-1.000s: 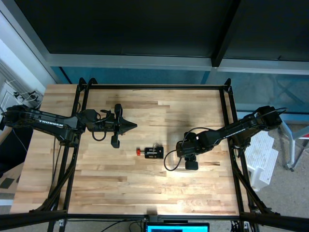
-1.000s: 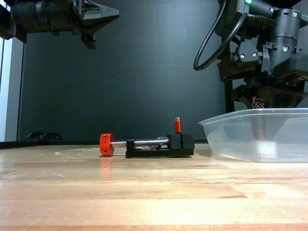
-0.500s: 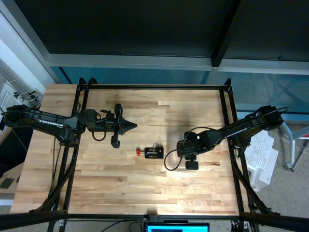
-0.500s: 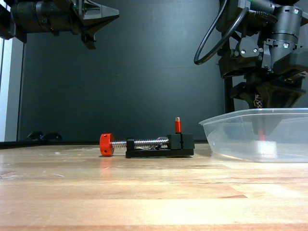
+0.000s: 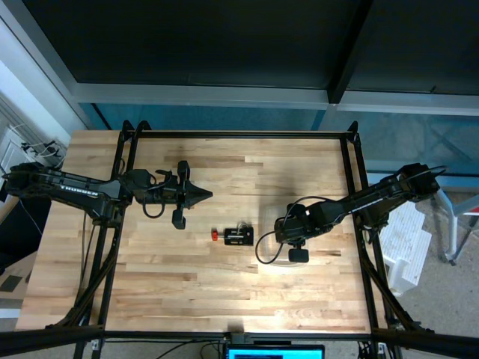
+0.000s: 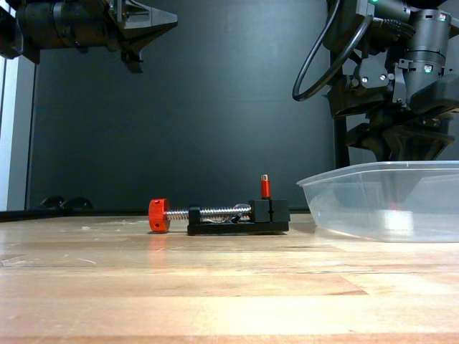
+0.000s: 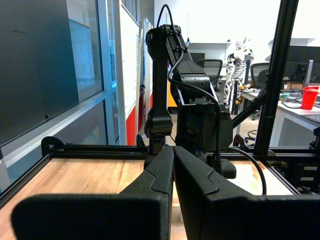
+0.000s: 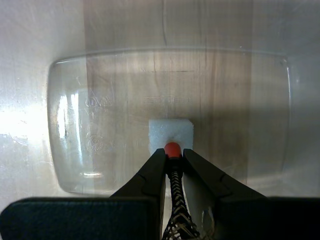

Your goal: Pick the rca connector and install on the hub

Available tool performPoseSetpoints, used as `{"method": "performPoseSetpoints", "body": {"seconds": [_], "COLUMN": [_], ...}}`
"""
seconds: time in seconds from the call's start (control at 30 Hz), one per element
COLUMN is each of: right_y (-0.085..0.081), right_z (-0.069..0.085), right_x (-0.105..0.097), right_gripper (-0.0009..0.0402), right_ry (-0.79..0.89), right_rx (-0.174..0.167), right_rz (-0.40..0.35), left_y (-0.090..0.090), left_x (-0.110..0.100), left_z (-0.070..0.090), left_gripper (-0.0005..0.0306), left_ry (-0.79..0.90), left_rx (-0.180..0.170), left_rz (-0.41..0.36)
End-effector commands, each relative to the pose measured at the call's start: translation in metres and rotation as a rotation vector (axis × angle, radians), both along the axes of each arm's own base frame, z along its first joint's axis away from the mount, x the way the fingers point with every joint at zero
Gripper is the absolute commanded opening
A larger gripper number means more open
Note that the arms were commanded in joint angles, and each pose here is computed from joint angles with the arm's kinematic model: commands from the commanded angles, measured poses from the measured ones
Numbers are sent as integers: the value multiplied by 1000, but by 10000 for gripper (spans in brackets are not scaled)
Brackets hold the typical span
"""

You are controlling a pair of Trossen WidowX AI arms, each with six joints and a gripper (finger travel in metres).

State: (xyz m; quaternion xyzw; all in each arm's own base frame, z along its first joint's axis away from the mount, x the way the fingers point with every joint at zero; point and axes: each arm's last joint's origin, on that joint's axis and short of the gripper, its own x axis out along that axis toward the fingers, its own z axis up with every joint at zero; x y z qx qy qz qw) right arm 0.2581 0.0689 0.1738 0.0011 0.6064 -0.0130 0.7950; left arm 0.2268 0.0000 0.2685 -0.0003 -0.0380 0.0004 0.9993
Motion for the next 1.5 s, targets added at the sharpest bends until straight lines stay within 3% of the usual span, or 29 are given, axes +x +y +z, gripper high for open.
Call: {"method": "performPoseSetpoints", "body": {"seconds": [0.03,0.27,0.73,0.97,1.5], "right_y": [0,1,0,-10,-11], "right_z": [0,11,67,91,102], "right_x": [0,3,19,22,31], "right_gripper": [1,0,0,0,0], "right_ry": [-3,-1,-15,-6,31], "right_rx": [2,9,22,0,-9], "right_rz": [-4,-25,-72,-109,-124], "left_y": [0,0,0,0,0], "left_x": [0,0,0,0,0], "left_z": [0,0,0,0,0], "left_gripper": [0,0,0,0,0], "left_ry": [0,0,-1,0,0], "left_rx": [0,0,0,0,0], "left_rz": [0,0,0,0,0]}}
